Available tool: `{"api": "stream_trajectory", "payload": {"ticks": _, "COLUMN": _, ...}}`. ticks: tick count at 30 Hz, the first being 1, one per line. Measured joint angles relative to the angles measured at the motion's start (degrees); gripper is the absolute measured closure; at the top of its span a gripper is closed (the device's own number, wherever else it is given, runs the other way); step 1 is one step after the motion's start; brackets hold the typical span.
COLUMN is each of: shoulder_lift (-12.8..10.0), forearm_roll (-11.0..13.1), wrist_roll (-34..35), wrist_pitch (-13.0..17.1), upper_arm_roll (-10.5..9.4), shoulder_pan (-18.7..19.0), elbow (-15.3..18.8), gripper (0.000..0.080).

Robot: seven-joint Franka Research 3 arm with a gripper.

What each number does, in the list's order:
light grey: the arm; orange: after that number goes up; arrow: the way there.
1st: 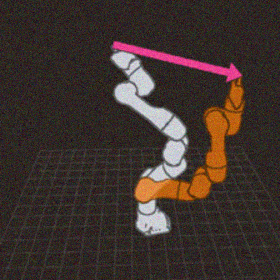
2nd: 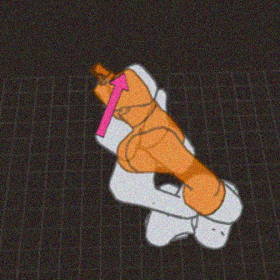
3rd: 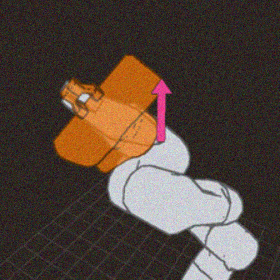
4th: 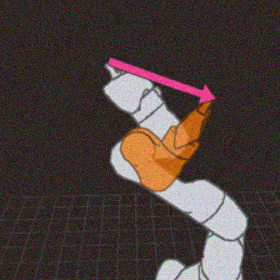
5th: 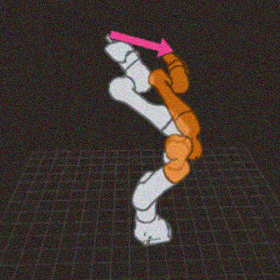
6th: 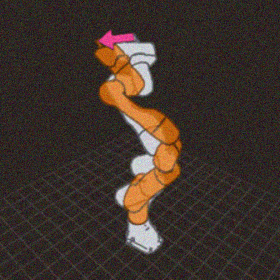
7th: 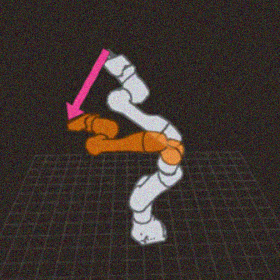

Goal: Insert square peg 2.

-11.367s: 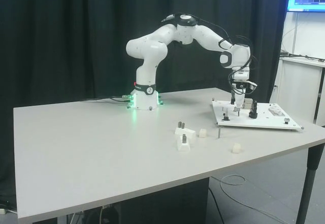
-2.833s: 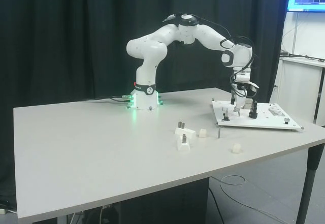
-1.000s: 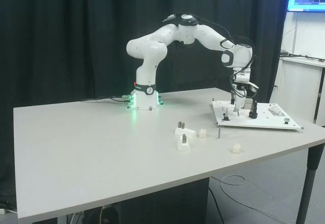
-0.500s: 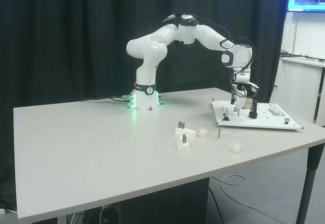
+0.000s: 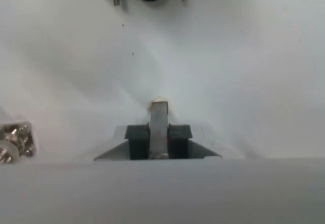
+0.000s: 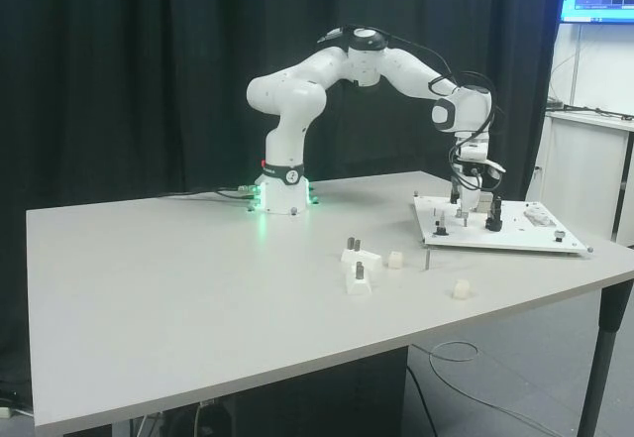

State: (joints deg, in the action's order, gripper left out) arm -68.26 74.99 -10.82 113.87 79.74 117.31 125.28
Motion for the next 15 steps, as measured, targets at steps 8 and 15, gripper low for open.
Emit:
{"api": "stream_trajectory", "payload": {"ticks": 8, "shoulder_lift": 0.00, "forearm_roll": 0.75, "wrist_roll": -0.11, "wrist_pitch": 0.40, "upper_arm_roll": 0.00, "shoulder_pan": 0.00, "elbow": -0.02, "gripper": 0.0728}}
{"api": "stream_trajectory", "payload": {"ticks": 15, "shoulder_lift": 0.00, "forearm_roll": 0.89, "wrist_roll": -0.62, "wrist_pitch": 0.42, "upper_arm_roll": -0.01, "shoulder_pan": 0.00, "elbow": -0.03, "gripper": 0.0728}}
